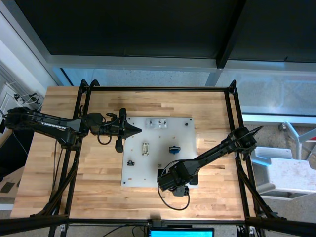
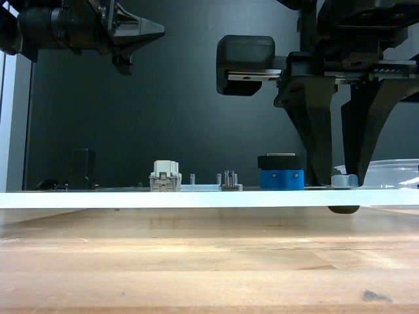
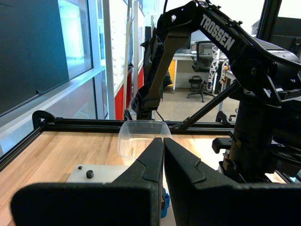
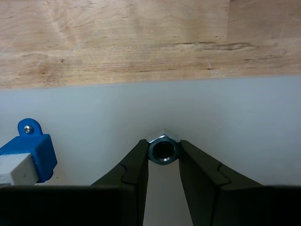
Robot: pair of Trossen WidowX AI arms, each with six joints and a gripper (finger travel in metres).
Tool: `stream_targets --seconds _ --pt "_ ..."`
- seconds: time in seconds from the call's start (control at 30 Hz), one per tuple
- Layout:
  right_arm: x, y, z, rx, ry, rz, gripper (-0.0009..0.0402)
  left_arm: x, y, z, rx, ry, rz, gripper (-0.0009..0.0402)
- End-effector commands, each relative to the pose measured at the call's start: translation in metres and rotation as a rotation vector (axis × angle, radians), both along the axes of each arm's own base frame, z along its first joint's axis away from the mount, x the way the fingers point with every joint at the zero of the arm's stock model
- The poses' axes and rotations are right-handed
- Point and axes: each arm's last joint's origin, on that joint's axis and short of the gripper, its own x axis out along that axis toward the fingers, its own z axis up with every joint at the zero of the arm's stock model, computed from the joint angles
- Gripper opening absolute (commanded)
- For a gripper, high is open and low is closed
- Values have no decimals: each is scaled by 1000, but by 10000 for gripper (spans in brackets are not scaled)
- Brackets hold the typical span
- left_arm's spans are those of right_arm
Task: Unfasten the M12 fastener and place in the container
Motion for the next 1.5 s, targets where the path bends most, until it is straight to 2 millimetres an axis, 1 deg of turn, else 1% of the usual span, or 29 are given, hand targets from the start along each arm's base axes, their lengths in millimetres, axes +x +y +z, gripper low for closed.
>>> stream_targets --seconds 0.03,0.27,0.37,0.43,0.53,0.63,0.73,0.83,0.9,1.0,1.13,1.23,1.33,1.43,1.5 --pt "-1 0 0 -1 5 0 53 0 0 0 0 -1 0 0" --pt "-2 0 5 3 -5 1 165 0 0 0 0 -1 0 0" --pt "-4 0 10 7 -9 -14 199 0 0 0 0 -1 0 0" --pt "-6 -1 14 15 -13 -55 215 0 0 0 0 -1 0 0" --pt "-9 -1 22 30 -18 -139 224 0 0 0 0 -1 0 0" --pt "-13 -2 30 55 -19 -302 223 0 0 0 0 -1 0 0" --pt "-15 -3 36 102 -25 -580 212 0 0 0 0 -1 0 0" --pt "-16 -4 39 152 -26 -877 191 0 0 0 0 -1 0 0" --pt "-18 -4 42 178 -21 -1018 171 0 0 0 0 -1 0 0" --pt "-22 -4 40 214 13 -1161 131 0 0 0 0 -1 0 0" --pt "-25 -4 33 253 28 -1298 60 0 0 0 0 -1 0 0" --pt "-25 -3 28 286 51 -1339 -5 0 0 0 0 -1 0 0" --pt "-24 -2 22 306 70 -1381 8 0 0 0 0 -1 0 0" --pt "-24 -2 16 310 78 -1390 -3 0 0 0 0 -1 0 0" --pt "-25 -2 12 318 75 -1397 1 0 0 0 0 -1 0 0"
